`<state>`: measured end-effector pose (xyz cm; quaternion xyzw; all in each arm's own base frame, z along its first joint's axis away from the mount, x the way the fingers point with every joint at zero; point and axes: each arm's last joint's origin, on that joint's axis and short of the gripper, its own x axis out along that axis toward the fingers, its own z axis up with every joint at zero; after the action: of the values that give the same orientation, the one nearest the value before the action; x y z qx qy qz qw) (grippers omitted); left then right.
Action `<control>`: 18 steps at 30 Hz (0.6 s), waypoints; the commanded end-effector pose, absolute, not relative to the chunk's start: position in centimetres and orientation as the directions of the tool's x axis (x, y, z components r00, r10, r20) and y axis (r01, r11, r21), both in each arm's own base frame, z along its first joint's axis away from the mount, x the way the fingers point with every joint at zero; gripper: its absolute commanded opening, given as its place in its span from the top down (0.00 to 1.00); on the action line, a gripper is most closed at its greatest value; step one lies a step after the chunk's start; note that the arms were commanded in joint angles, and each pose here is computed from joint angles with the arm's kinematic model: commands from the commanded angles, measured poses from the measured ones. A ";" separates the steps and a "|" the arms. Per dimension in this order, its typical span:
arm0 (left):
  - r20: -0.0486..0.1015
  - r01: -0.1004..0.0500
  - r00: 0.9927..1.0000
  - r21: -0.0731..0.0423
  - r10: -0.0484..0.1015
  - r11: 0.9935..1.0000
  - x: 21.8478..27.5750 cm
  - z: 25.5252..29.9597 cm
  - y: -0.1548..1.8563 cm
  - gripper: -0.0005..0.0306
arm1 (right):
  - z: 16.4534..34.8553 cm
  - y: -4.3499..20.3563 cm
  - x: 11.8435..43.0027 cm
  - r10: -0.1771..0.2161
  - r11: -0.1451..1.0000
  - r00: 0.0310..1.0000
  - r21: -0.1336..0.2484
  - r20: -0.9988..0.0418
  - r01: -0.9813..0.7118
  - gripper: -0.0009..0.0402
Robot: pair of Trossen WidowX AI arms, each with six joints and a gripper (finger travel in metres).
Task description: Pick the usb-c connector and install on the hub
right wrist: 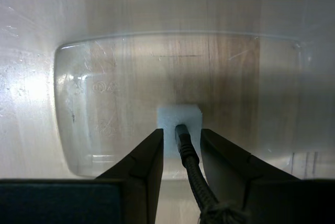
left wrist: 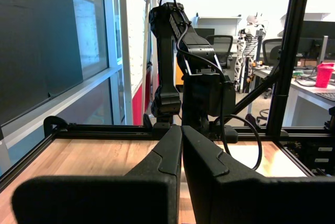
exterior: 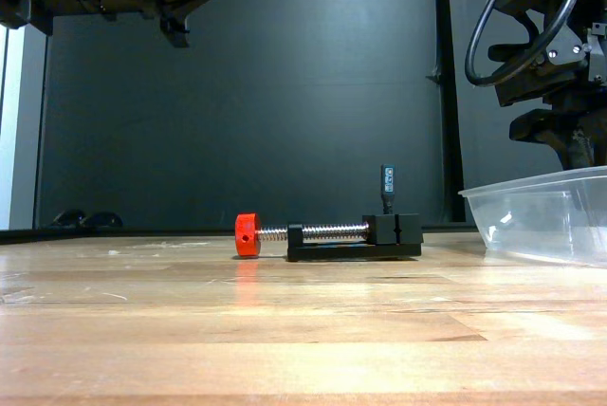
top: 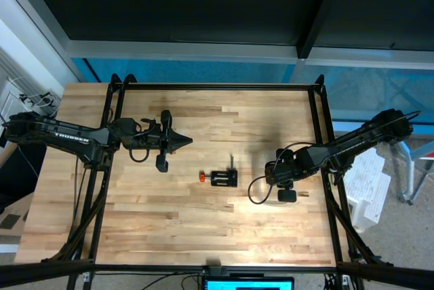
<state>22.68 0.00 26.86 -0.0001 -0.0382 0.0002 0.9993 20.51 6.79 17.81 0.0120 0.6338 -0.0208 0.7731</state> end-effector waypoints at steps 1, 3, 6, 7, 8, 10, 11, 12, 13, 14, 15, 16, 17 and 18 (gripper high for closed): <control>0.077 0.000 0.997 0.000 0.000 1.000 22.68 26.86 0.00 0.98 | 17.9 6.8 20.5 -0.016 0.999 0.197 -0.006 -0.980 0.048 0.81; 0.076 0.000 0.997 0.000 0.000 1.000 22.69 26.86 0.00 0.98 | 17.9 6.8 20.5 -0.016 0.999 0.197 -0.007 -0.980 0.047 0.83; 0.077 0.000 0.997 0.000 0.000 1.000 22.68 26.86 0.00 0.98 | 17.9 6.8 20.5 -0.016 0.999 0.197 -0.007 -0.980 0.047 0.87; 0.077 0.000 0.997 0.000 0.000 1.000 22.68 26.86 0.00 0.98 | 17.9 6.8 20.5 -0.016 0.999 0.197 -0.007 -0.980 0.047 0.88; 0.077 0.000 0.997 0.000 0.000 1.000 22.68 26.86 0.00 0.98 | 17.9 6.8 20.5 -0.016 0.999 0.197 -0.007 -0.980 0.047 0.89; 0.076 0.000 0.997 0.000 0.000 1.000 22.69 26.86 0.00 0.98 | 17.9 6.8 20.5 -0.016 0.999 0.197 -0.007 -0.980 0.048 0.92; 0.077 0.000 0.997 0.000 0.000 1.000 22.68 26.86 0.00 0.98 | 17.9 6.8 20.5 -0.016 0.999 0.197 -0.007 -0.980 0.047 0.93; 0.077 0.000 0.997 0.000 0.000 1.000 22.68 26.86 0.00 0.98 | 17.9 6.8 20.5 -0.016 0.999 0.197 -0.007 -0.980 0.047 0.94; 0.076 0.000 0.997 0.000 0.000 1.000 22.69 26.86 0.00 0.98 | 17.9 6.8 20.5 -0.016 0.999 0.197 -0.006 -0.980 0.048 0.96; 0.076 0.000 0.997 0.000 0.000 1.000 22.69 26.86 0.00 0.98 | 17.9 6.8 20.5 -0.016 0.999 0.197 -0.006 -0.980 0.048 0.97; 0.076 0.000 0.997 0.000 0.000 1.000 22.69 26.86 0.00 0.98 | 17.9 6.8 20.5 -0.016 0.999 0.197 -0.006 -0.980 0.047 0.99; 0.076 0.000 0.997 0.000 0.000 1.000 22.69 26.86 0.00 0.98 | 17.9 6.8 20.5 -0.016 0.999 0.197 -0.006 -0.980 0.048 0.98; 0.077 0.000 0.997 0.000 0.000 1.000 22.68 26.86 0.00 0.98 | 17.9 6.8 20.5 -0.016 0.999 0.197 -0.007 -0.980 0.048 0.97; 0.076 0.000 0.997 0.000 0.000 1.000 22.69 26.86 0.00 0.98 | 17.9 6.8 20.5 -0.015 0.999 0.197 -0.006 -0.980 0.047 0.97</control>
<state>22.68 0.00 26.85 -0.0001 -0.0380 0.0000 0.9993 20.53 6.79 17.85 0.0123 0.6339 -0.0206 0.7731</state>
